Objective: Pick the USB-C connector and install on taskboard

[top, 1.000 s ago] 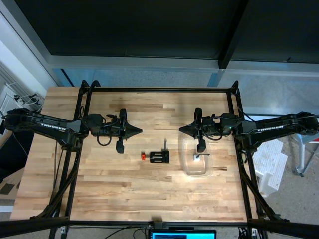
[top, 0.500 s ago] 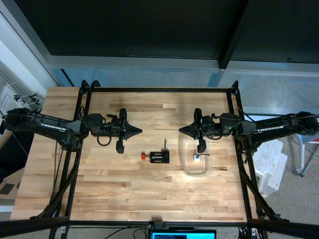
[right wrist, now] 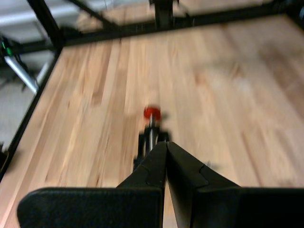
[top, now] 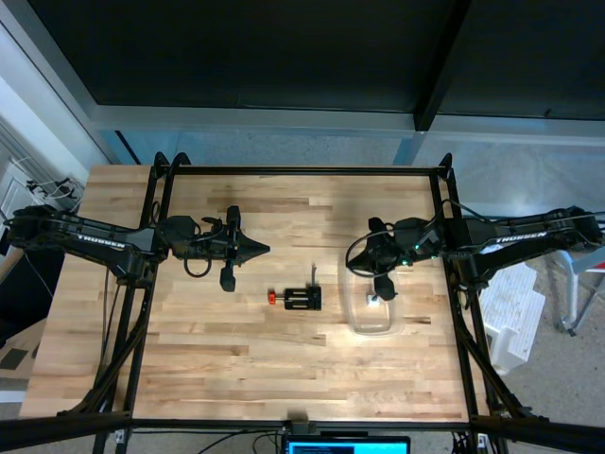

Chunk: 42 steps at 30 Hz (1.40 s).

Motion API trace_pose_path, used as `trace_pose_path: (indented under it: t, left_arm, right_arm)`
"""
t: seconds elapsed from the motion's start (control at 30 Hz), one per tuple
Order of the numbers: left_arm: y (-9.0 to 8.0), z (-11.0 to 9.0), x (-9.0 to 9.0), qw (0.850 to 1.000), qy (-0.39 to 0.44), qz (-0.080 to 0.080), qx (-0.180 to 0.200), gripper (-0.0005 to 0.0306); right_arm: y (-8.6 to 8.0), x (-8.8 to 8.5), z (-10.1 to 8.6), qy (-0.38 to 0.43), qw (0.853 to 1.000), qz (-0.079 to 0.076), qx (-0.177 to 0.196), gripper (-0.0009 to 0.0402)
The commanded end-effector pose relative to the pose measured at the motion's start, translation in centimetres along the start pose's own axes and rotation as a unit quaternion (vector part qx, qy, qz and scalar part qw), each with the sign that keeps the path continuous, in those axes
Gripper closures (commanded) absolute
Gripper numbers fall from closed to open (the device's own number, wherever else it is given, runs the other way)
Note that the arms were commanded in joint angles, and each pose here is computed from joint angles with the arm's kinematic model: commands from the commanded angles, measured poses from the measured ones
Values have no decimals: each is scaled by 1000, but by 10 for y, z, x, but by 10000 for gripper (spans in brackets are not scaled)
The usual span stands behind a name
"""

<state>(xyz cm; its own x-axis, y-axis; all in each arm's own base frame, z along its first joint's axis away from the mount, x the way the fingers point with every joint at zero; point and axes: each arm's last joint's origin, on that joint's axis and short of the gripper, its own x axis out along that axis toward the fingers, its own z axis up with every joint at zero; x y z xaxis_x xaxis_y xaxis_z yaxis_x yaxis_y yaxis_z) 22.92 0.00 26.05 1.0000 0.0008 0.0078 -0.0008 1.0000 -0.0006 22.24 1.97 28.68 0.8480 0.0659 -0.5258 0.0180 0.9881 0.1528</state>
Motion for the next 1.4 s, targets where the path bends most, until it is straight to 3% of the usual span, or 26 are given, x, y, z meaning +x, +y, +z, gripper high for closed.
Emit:
trace_pose_path:
  t: [0.03, 0.47, 0.7, 1.0, 1.3, 1.4]
  left_arm:
    - [0, 0, 0, 1000, 0, 0, 0, 300]
    - [0, 0, 0, 1000, 0, 0, 0, 300]
    - [0, 0, 0, 1000, 0, 0, 0, 300]
    - [0, 0, 0, 1000, 0, 0, 0, 300]
    - [0, 0, 0, 1000, 0, 0, 0, 300]
    - [0, 0, 0, 1000, 0, 0, 0, 300]
  right_arm:
    - [7, 1, 2, 52, 999, -9, 3, 393]
    - [16, -2, 5, 206, 978, -35, 18, 393]
    - [18, 0, -3, 308, 949, -62, 24, 385]
    - [21, 13, -6, 358, 931, -75, 15, 296]
    - [28, 24, -13, 383, 920, -78, 7, 210]
    - [30, 32, -19, 399, 912, -93, -9, 201]
